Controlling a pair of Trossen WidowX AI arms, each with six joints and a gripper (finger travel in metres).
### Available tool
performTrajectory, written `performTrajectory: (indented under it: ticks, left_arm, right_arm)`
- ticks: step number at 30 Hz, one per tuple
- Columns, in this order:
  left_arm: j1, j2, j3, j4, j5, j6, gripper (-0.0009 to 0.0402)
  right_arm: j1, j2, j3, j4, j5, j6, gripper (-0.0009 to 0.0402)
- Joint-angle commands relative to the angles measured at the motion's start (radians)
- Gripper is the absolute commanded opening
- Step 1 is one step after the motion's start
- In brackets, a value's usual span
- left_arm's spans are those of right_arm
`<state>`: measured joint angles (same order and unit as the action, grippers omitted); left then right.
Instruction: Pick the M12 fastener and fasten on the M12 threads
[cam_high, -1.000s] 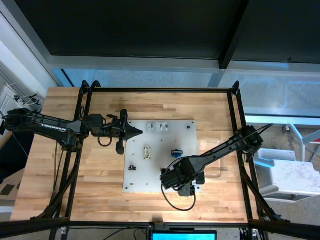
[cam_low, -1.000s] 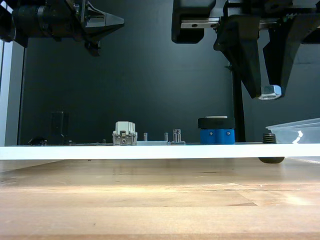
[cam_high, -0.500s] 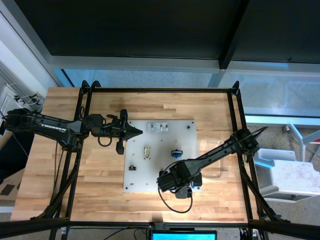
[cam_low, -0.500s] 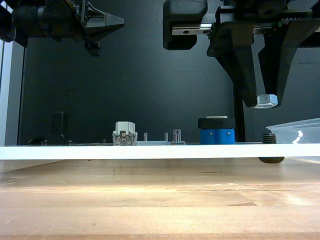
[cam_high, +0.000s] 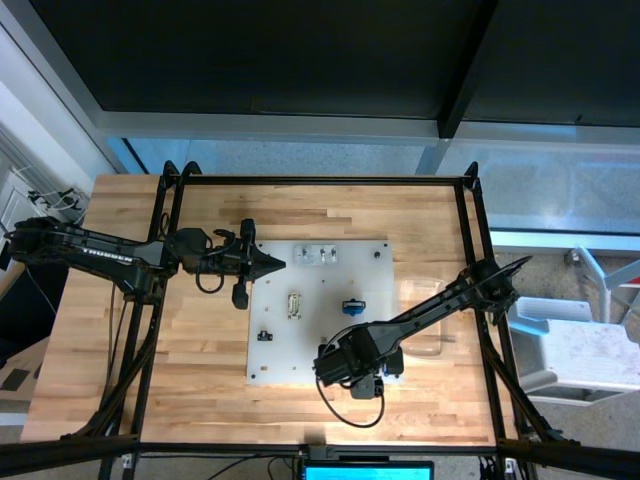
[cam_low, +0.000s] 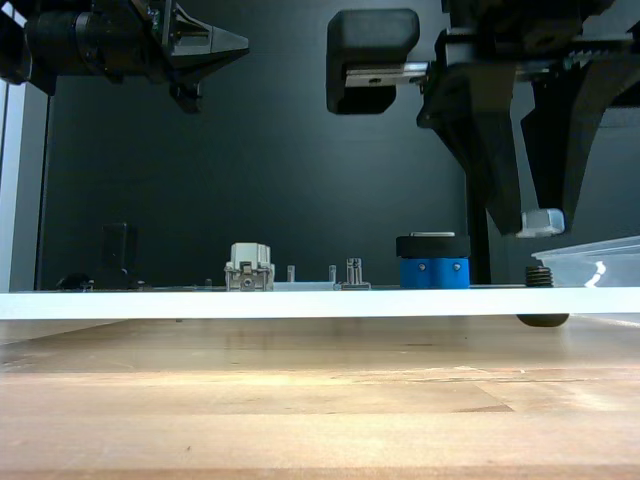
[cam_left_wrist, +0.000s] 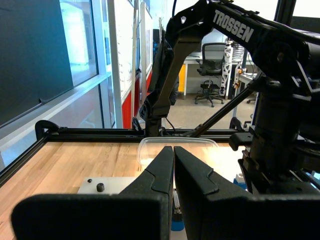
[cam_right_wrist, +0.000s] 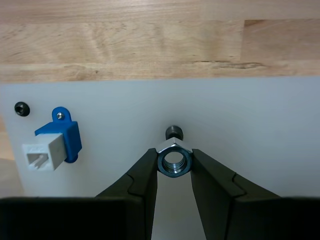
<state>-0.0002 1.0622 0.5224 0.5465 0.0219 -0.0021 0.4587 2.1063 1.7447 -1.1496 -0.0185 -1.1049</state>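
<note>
- Lowered since a second ago toward the flat white board, with the right gripper.
- Clamps a small silver hexagonal metal nut between narrowly parted black fingertips.
- Hangs that nut above the short black ribbed stud, not touching.
- Leaves the left gripper raised at the board's left edge, fingers together.

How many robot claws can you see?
2. The left gripper hovers shut over the board's left edge. The right gripper holds the nut in the air by the stud.
</note>
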Motion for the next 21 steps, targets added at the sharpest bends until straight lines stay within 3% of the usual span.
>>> performTrajectory:
  ticks: [1,21]
  left_arm:
    - [0.000,0.000,0.000,0.001,0.000,0.000,0.0000]
    - [0.000,0.000,0.000,0.001,0.000,0.000,0.0000]
  right_arm:
    - [0.000,0.000,-0.008,0.019,0.000,0.000,0.0035]
    - [-0.001,0.031,-0.028,0.055,0.000,0.009,0.0035]
